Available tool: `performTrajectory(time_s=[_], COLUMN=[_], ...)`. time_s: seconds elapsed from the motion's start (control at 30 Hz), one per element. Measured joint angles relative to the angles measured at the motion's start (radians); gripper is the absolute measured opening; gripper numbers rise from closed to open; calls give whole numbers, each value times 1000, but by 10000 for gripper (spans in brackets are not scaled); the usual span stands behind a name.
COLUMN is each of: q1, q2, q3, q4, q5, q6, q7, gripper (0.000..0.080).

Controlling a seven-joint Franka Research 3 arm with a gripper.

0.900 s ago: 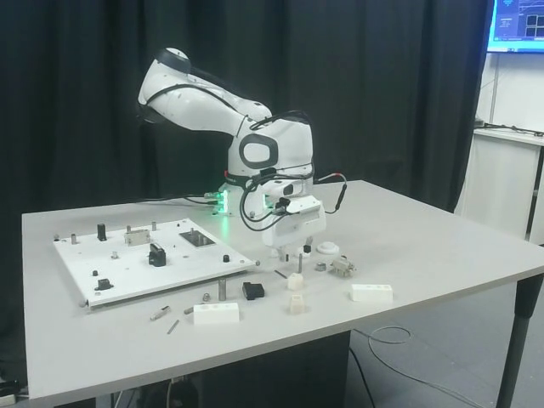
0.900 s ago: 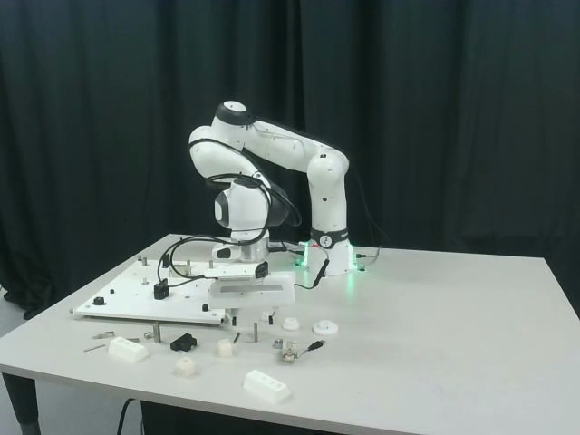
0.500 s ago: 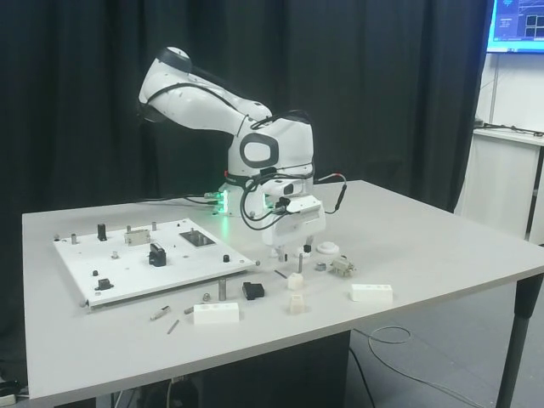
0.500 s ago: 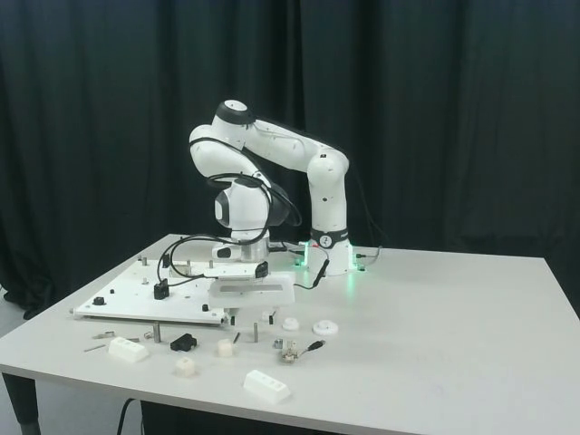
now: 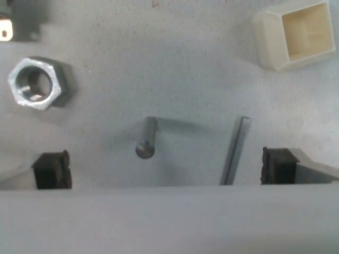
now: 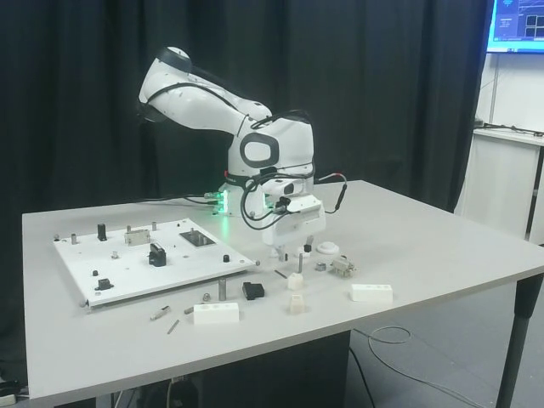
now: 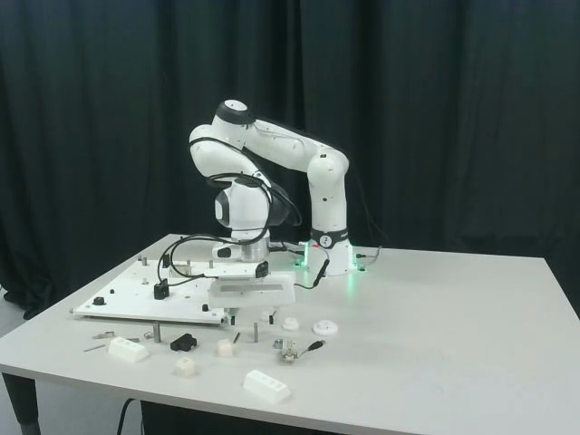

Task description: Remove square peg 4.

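In the wrist view my gripper [image 5: 164, 168] is open, its black fingertips [image 5: 52, 169] wide apart with nothing held between them. Below the gap, on the grey table, a thin grey square rod [image 5: 235, 151] lies flat close to one fingertip. A short grey round pin [image 5: 145, 138] stands upright near the middle of the gap. In the room views the gripper [image 6: 295, 253] [image 7: 246, 313] hangs just above the table, beside the white board [image 6: 144, 255] and off its near corner.
A hex nut [image 5: 36, 82] and a white hollow square cap [image 5: 296, 34] lie close by. Scattered on the table in front are white blocks [image 6: 216, 314] [image 6: 371, 293], a black clip [image 6: 252, 290], a tall upright pin [image 6: 222, 289], a white disc [image 6: 328, 247] and a small connector [image 6: 341, 267].
The gripper has risen slightly above the table, staying open and empty. The loose parts have not moved.
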Motion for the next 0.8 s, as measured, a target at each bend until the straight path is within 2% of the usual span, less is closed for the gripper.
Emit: performTrajectory(time_s=[0.8], q1=[0], q2=[3], q3=[13], q4=[0], q5=[4], q6=[-5], q7=[0], gripper=[800])
